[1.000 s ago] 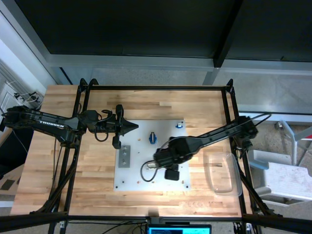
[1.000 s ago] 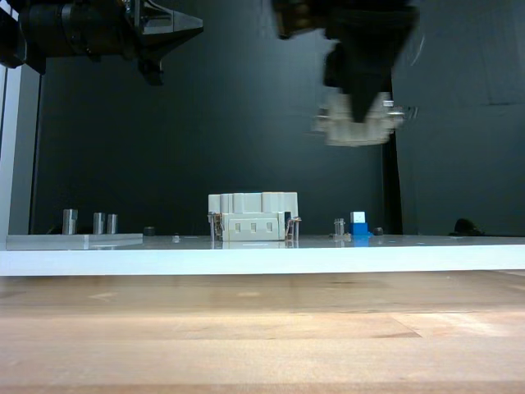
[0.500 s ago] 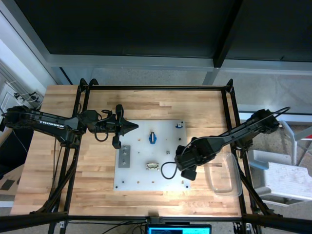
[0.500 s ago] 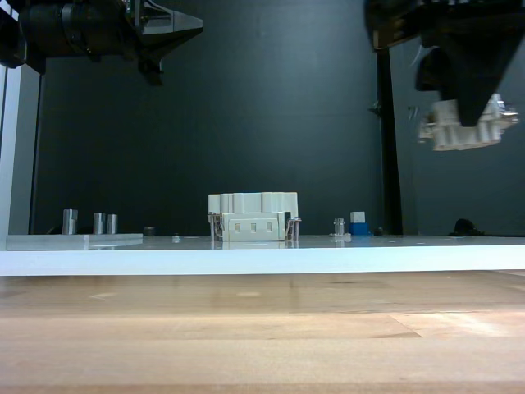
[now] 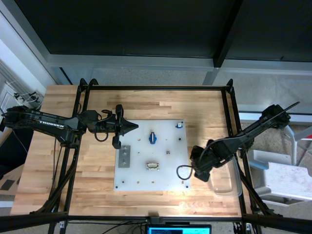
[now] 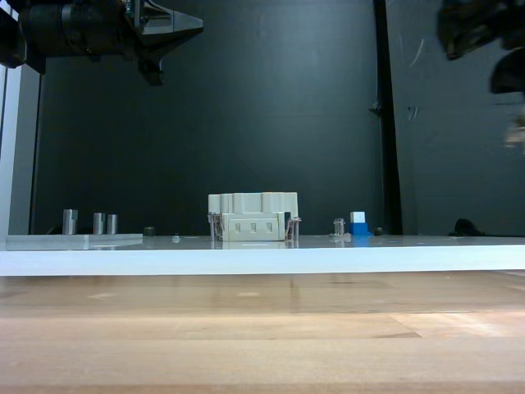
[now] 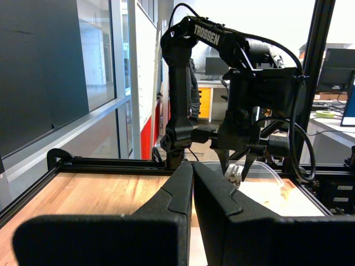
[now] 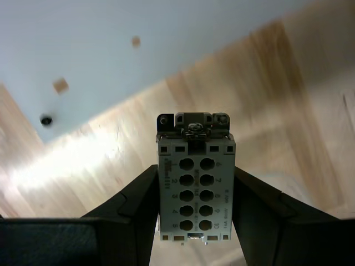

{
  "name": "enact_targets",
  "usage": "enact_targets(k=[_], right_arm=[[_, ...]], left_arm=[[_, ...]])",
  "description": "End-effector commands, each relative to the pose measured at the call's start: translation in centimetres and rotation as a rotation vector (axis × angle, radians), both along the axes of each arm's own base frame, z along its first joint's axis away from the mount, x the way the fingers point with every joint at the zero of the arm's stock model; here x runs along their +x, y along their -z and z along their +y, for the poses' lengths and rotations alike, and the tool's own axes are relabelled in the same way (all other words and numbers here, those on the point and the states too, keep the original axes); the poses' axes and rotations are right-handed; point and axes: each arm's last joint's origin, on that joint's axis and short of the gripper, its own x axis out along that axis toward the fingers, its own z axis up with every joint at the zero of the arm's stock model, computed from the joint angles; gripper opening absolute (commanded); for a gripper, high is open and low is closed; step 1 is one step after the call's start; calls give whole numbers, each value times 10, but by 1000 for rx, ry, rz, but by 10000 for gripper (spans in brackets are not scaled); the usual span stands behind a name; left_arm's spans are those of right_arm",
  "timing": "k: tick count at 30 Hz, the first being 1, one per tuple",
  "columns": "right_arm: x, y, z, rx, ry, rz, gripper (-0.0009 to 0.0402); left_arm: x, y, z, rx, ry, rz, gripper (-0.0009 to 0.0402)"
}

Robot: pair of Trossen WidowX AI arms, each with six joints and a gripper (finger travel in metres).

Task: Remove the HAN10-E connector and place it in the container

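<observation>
Both slender jointed arms are matt black, with white "TROSSEN" lettering (image 5: 50, 125) along the left arm (image 5: 29, 118), a black cable loop (image 5: 183, 171) at each wrist, and wedge-fingered black grippers, the left gripper (image 5: 132, 126) over the wooden table's (image 5: 63, 170) left half, the right gripper (image 5: 200, 174) over its right.

We take this for a robotics lab: a wooden desk (image 5: 63, 161) caged by a black frame (image 5: 156, 88), left jaws at ten o'clock and right jaws at four, with monitors (image 7: 339, 66) and glass partitions (image 7: 94, 55) beyond.
</observation>
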Motion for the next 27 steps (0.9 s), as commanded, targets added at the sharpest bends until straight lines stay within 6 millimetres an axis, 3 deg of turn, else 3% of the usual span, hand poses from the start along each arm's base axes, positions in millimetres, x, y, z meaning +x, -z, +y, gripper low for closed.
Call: enact_targets(k=[1,15,27], right_arm=[[-12,3,6,3,-5,7,12],[-57,27,31,-6,-56,89,12],[-76,51,44,4,-158,75,12]], left_arm=[[0,0,0,0,0,0,0],[0,0,0,0,0,0,0],[0,0,0,0,0,0,0]])
